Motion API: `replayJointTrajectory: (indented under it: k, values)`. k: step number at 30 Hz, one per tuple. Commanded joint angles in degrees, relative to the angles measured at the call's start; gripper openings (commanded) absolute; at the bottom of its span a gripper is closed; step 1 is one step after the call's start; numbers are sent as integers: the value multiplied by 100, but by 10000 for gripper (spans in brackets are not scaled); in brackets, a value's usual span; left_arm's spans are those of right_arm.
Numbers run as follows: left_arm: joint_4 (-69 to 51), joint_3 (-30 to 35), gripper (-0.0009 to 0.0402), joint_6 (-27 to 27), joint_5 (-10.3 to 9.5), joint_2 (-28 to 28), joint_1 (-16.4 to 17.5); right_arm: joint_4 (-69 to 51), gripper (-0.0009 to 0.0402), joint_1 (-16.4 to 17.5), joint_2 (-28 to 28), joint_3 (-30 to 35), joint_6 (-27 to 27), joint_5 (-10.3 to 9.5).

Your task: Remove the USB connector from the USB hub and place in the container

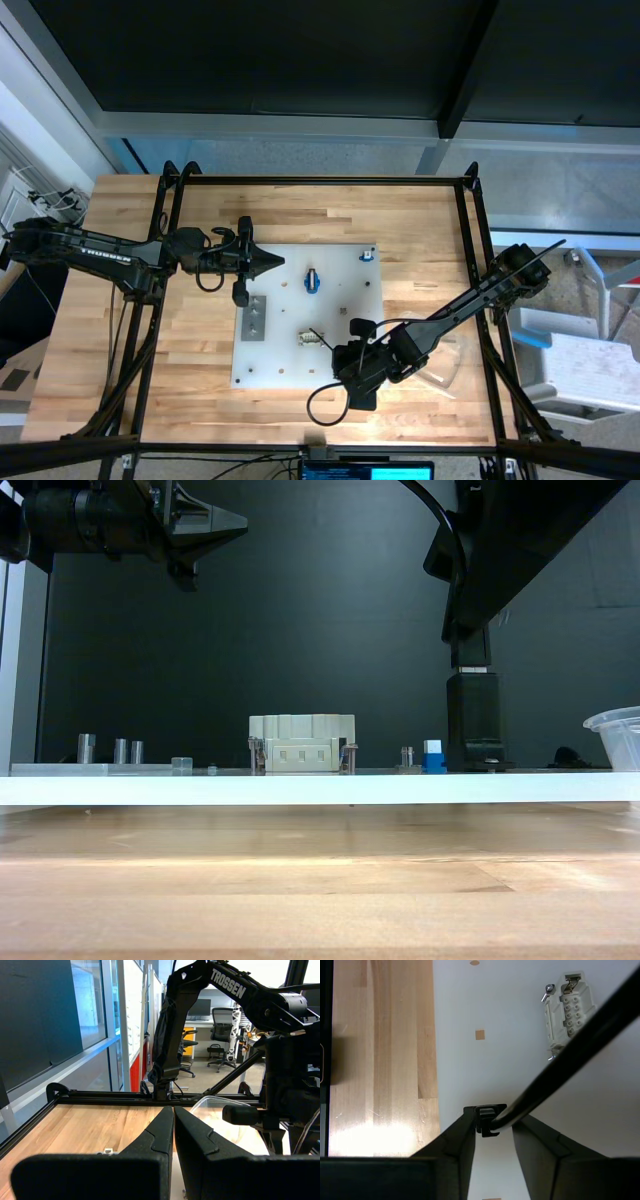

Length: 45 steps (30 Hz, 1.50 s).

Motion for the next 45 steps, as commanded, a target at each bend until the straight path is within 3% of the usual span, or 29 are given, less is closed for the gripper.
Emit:
replayJointTrajectory:
  k: [1,7,24,34,38,45]
  values:
    - [2,0,1,2,0,2,2,-4,59,2,-2,0,-37,2]
    - [2,0,1,0,2,2,0,-4,-3,2,-2,0,-122,4]
    - [2,0,1,2,2,2,0,-15,0,4,20,2,-166,-15]
    - [2,0,1,2,2,2,2,-459,0,-31,254,470,-398,-70]
    - [2,0,1,2,2,2,2,-476,0,-35,317,496,-439,-175]
    - [2,0,1,2,2,2,0,-476,0,-33,308,496,-420,-151]
